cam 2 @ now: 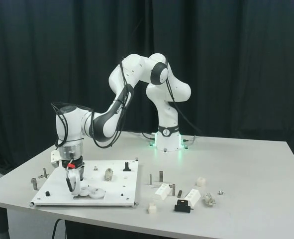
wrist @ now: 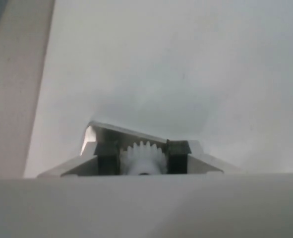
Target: Remove small gear.
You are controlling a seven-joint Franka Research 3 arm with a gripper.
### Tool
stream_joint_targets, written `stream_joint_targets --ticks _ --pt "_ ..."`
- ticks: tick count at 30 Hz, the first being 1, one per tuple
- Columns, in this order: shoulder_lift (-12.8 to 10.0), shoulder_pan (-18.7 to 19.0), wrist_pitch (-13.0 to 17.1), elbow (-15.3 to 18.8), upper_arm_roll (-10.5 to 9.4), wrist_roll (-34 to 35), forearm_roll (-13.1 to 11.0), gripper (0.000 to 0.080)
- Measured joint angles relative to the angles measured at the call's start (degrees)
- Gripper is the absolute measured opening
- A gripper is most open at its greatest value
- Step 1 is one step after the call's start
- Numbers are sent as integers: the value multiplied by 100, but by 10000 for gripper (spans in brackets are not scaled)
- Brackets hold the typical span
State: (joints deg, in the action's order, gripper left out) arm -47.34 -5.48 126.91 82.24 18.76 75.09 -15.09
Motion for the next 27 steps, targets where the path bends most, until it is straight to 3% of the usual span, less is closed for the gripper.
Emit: stream_joint_targets --ticks 9,19,27 --pt "0 0 -19 -10 1 -303 -1 199" --pt "0 1 -20 -10 7 264 -5 199" --pt "0 9 -28 -17 7 -622 7 199"
